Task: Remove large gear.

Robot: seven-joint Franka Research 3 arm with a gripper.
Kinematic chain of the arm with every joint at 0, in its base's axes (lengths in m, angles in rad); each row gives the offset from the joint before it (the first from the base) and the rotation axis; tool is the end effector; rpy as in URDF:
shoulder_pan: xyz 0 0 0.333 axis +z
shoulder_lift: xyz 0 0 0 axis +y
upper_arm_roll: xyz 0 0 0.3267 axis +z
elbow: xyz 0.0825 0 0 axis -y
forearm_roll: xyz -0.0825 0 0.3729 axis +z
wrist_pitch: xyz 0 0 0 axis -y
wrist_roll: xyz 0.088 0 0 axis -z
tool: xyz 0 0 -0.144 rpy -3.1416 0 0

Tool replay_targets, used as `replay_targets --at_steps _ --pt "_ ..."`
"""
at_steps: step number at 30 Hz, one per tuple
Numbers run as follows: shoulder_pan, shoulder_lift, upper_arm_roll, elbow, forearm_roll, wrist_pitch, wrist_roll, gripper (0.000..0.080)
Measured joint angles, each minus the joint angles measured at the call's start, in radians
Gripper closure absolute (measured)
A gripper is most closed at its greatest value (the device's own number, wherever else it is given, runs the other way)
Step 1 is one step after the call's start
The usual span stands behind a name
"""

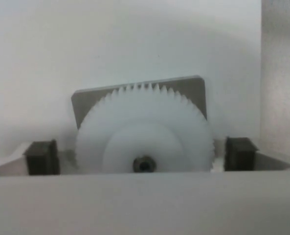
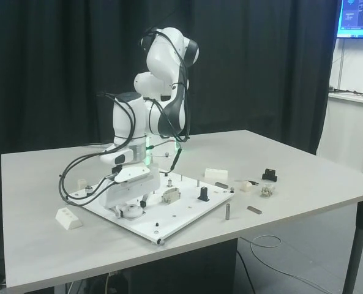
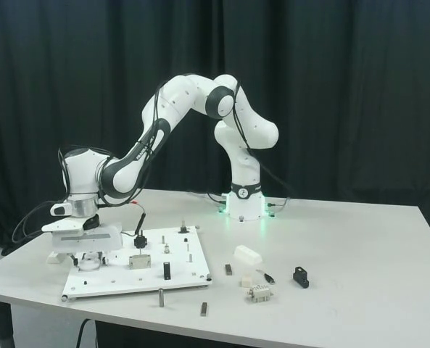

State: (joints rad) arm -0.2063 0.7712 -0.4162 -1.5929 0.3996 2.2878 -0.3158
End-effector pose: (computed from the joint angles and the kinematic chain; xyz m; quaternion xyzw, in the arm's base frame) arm 0.5935 -0.3606 0.1856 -0.9730 0.2307 -0.0058 0.0046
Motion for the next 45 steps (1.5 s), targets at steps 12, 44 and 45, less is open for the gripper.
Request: replay_targets --at_steps 12,44,45 --pt "0.000 0.005 -0.002 0.005 0.003 0.000 0.000 0.0206" --pt "0.025 0.004 -0.038 0.035 0.000 -0.062 0.000 0.0206" --pt "0.026 0.004 -0.040 0.036 0.000 -0.063 0.000 0.0206"
